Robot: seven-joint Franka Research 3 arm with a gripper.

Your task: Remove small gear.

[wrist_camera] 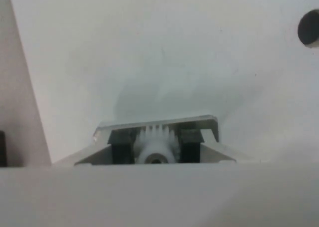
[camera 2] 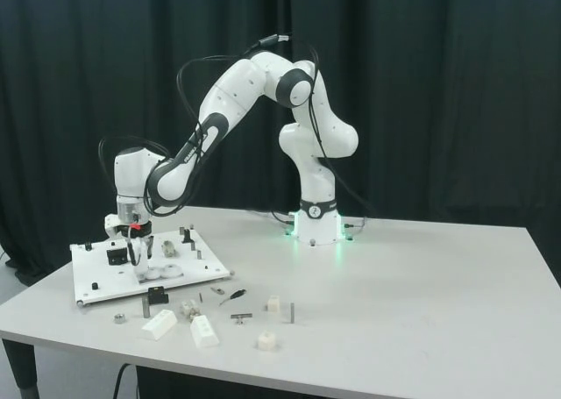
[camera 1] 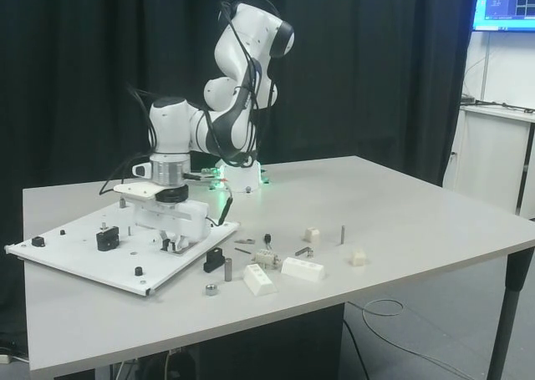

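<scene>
Pincer (wrist_camera: 157, 143) clamped on small gear (wrist_camera: 156, 139), teeth between black pads (wrist_camera: 121, 145), bore axis vertical, low over white board (camera 1: 75, 250); straight lift looks next.

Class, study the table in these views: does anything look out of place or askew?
Yes. The white board lies skewed to the table edges, and loose white blocks and small parts lie scattered beside it rather than mounted.

Bare white board (wrist_camera: 164, 52) ahead — black knob (wrist_camera: 310, 28) aside
</scene>
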